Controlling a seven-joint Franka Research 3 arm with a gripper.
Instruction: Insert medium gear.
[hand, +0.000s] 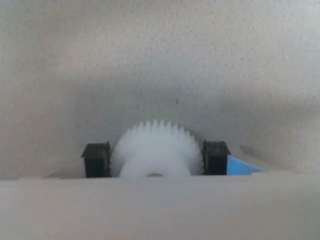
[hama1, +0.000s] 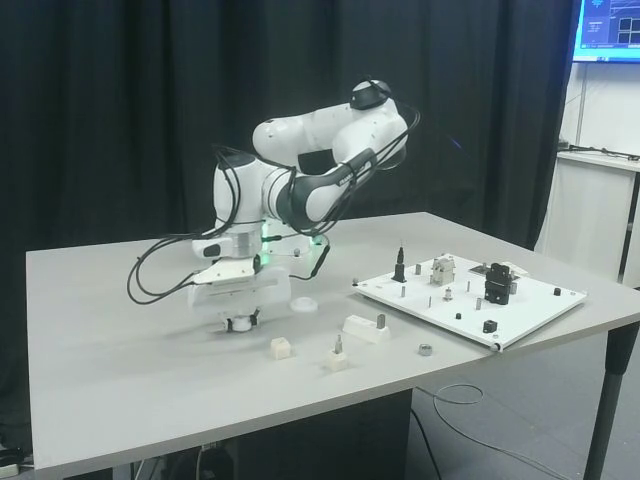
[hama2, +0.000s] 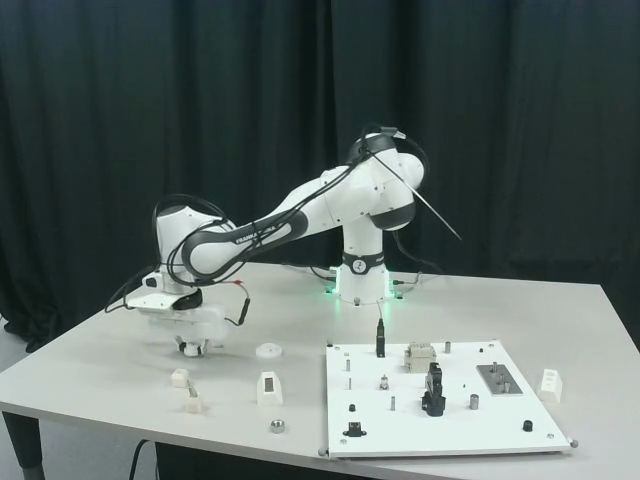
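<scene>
**Gear gripped low over bench**

Gear (hand: 156, 150) is sitting between the two black fingers (hand: 96, 160), which are clamping it on both sides; teeth are showing above the pads. Gripper (hama1: 238, 322) is hanging just above the grey bench (hama1: 120, 370), far from the white board (hama2: 450, 410). A second white gear (hama2: 267, 351) is lying flat on the bench near the gripper. Small white blocks (hama2: 181, 379) are lying in front of it. A nut (hama2: 277, 426) is resting near the bench's front edge.

White board (hama2: 520, 440) of small parts, possibly pegs, on grey table (hama2: 90, 395).
</scene>
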